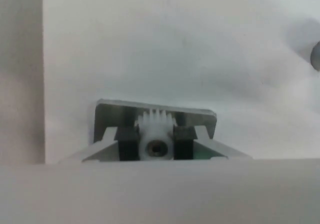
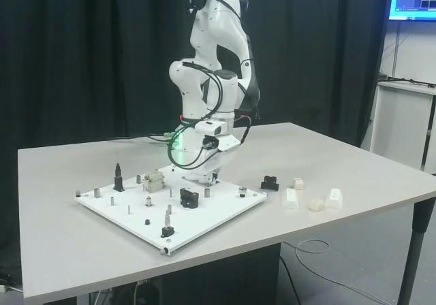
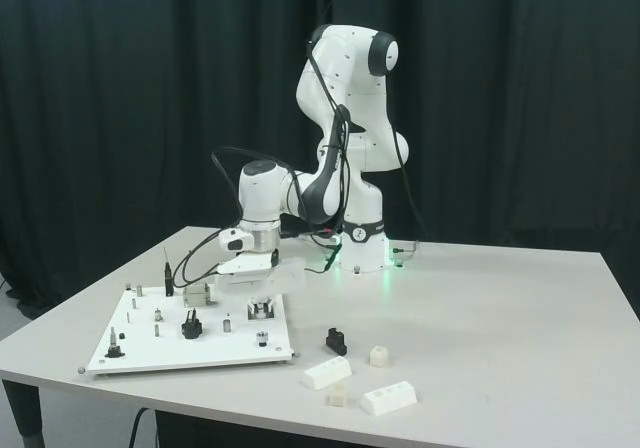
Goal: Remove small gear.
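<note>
Small gear (image 1: 156,129) sits clamped between the gripper (image 1: 156,143) pads, so the grasp looks made — next, a straight lift off the white board (image 2: 204,225).

White Franka arm (image 3: 335,158) folded at the elbow, reaching down and forward from its base, wrist pointing straight down, gripper (image 1: 156,143) low over the board, black finger pads (image 1: 127,143) closed on a small white gear (image 1: 156,134)

My two room cameras face the arm (image 2: 211,80) across the table (image 3: 500,318) from different corners; wrist view sits close above the white board (image 1: 175,49).
</note>
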